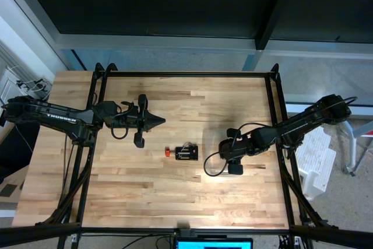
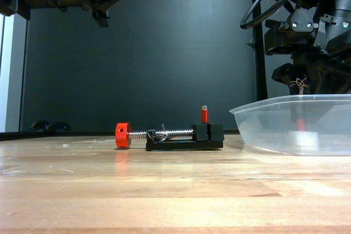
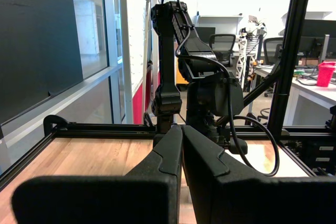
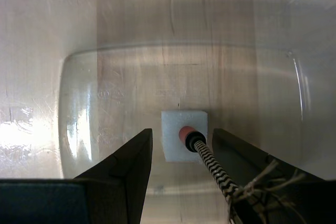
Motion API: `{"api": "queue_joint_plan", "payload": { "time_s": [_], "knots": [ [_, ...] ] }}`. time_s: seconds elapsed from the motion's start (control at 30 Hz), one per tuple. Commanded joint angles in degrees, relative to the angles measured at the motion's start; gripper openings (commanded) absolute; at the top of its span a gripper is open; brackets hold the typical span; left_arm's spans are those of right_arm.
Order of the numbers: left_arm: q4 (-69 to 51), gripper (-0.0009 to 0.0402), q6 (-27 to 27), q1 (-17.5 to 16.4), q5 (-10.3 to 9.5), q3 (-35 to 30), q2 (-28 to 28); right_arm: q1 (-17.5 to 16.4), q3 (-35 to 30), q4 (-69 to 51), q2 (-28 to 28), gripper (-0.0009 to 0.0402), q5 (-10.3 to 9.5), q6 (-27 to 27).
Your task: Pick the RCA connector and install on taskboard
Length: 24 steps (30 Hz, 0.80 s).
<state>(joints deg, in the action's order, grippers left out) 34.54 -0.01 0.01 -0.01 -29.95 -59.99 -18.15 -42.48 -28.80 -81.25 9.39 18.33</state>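
Progress stood at the very start: the RCA connector (image 4: 187, 134) was not yet picked and stood in a white foam block (image 4: 172, 129) inside the clear tray (image 2: 258, 130), near the taskboard (image 1: 186, 153). The right gripper (image 4: 181, 139) hung over that tray, its fingers spread open either side of the connector, seemingly without touching it. The left gripper (image 1: 156, 121) sat raised, well apart from the taskboard, fingers closed on nothing. Grasping, carrying and seating on the taskboard all remained.
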Motion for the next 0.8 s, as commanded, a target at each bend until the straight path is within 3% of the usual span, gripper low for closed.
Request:
{"api": "queue_joint_plan", "payload": {
  "time_s": [0.03, 0.3, 0.8],
  "knots": [
    [0.00, 0.0000, 0.00, 0.00, 0.00, 0.00, -0.02, 0.00, 0.11, 0.02, 0.02, 0.0157, 0.09, 0.04],
    [0.00, 0.0000, 0.02, 0.00, 0.00, 0.00, -0.02, 0.00, 0.59, 1.36, 0.02, 0.0154, 0.09, 0.13],
    [0.00, 0.0000, 0.02, 0.00, 0.00, 0.00, -0.02, -0.02, 1.75, 2.29, 0.02, 0.0098, 0.09, 0.24]
  ]
}}
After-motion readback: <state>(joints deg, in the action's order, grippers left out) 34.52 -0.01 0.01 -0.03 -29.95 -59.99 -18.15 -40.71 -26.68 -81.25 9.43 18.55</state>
